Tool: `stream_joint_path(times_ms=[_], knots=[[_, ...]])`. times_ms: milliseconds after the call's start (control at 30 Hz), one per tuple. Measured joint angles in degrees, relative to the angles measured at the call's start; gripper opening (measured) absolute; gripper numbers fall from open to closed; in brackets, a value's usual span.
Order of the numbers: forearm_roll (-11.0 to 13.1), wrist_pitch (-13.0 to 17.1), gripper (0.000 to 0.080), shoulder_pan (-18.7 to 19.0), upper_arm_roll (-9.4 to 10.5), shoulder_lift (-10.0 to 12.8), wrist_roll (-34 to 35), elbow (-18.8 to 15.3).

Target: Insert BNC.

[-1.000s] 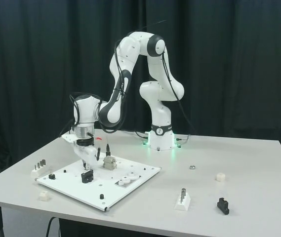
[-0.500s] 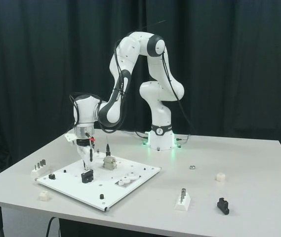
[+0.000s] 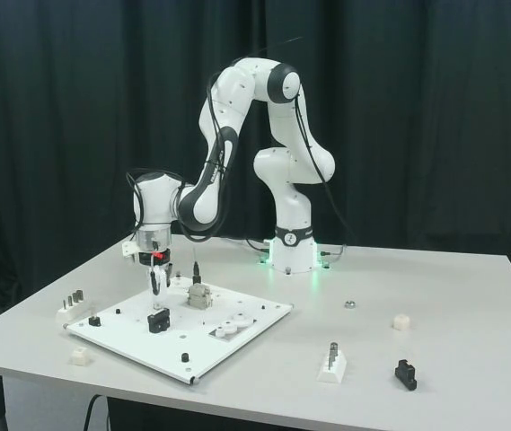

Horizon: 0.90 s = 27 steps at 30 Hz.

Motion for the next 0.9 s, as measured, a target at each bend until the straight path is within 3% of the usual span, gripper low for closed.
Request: stream_joint_path(times_ms=[900], knots=[[3.61, -0.54, 0.0120, -0.01, -0.42, -0.01, 16.95, 0.09]])
